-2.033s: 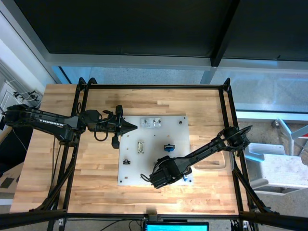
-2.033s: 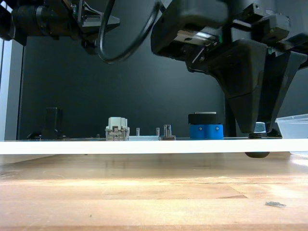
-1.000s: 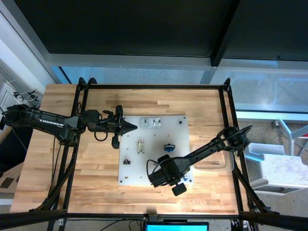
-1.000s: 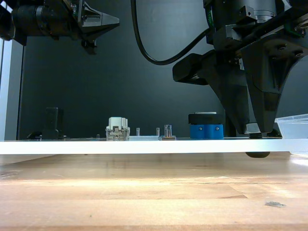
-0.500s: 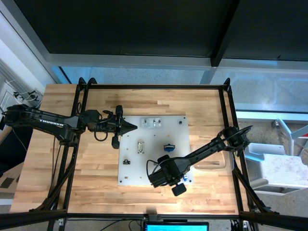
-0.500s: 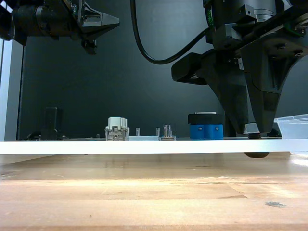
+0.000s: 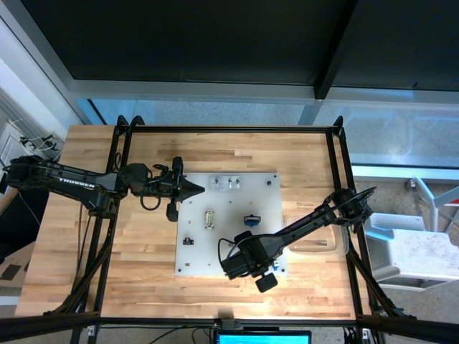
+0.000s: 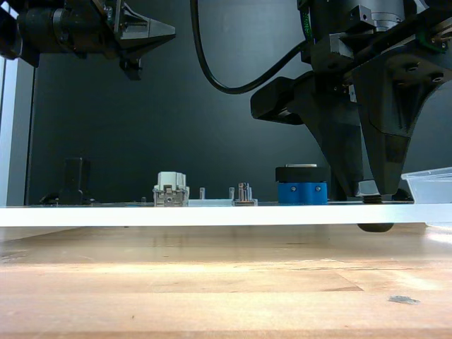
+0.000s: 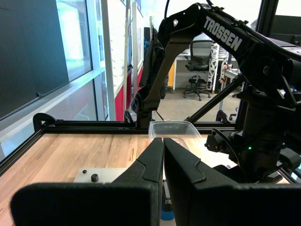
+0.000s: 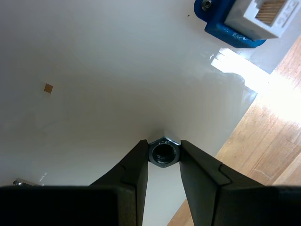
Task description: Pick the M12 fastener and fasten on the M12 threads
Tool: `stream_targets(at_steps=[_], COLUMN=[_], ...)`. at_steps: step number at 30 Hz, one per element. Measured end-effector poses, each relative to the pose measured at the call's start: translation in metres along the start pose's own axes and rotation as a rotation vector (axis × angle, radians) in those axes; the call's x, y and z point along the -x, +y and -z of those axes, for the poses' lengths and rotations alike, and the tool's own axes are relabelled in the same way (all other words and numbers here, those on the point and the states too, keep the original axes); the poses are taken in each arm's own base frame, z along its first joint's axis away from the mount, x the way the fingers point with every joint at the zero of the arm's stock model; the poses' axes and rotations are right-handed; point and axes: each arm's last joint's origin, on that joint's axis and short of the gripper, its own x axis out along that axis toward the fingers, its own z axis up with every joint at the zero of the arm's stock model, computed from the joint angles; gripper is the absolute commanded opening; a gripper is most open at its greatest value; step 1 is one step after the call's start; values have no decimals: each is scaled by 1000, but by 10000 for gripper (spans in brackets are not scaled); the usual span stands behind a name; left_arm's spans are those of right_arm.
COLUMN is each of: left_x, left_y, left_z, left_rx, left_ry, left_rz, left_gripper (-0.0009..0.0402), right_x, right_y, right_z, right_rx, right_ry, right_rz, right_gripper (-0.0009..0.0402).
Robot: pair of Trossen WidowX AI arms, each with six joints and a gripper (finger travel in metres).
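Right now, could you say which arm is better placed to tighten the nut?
Right: the right gripper is shut on the nut at the board; the left gripper hangs raised, far off.

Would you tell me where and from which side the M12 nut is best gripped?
Grip the nut by two opposite flats, from above along its hole's axis, as the right gripper, low over the white board, does: the hexagon's hole faces the wrist camera. The left gripper hangs shut near the board's far left corner.

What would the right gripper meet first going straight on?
Likely the flat white board just beyond the small silver hex nut the right gripper clamps. Left gripper hovers shut over the board's far-left corner.
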Motion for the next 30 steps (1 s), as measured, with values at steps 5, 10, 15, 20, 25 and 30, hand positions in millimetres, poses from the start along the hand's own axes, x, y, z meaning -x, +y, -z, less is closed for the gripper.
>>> stream_targets(at_steps=[5,10,15,20,25,30], left_x=[0,0,0,0,0,0], left_y=[0,0,0,0,0,0], left_z=[0,0,0,0,0,0], left_rx=[0,0,0,0,0,0], left_ry=[0,0,0,0,0,0], left_rz=[0,0,0,0,0,0], left_gripper=[0,0,0,0,0,0], right_x=[0,0,2,16,37,53], right_y=[0,0,0,-1,-2,-2], right_z=[0,0,0,-3,-7,-14], right_rx=[0,0,2,13,137,429], right_ry=[0,2,5,35,86,98], right_rz=[5,10,10,9,5,-16], right_gripper=[110,145,178,199,205,205])
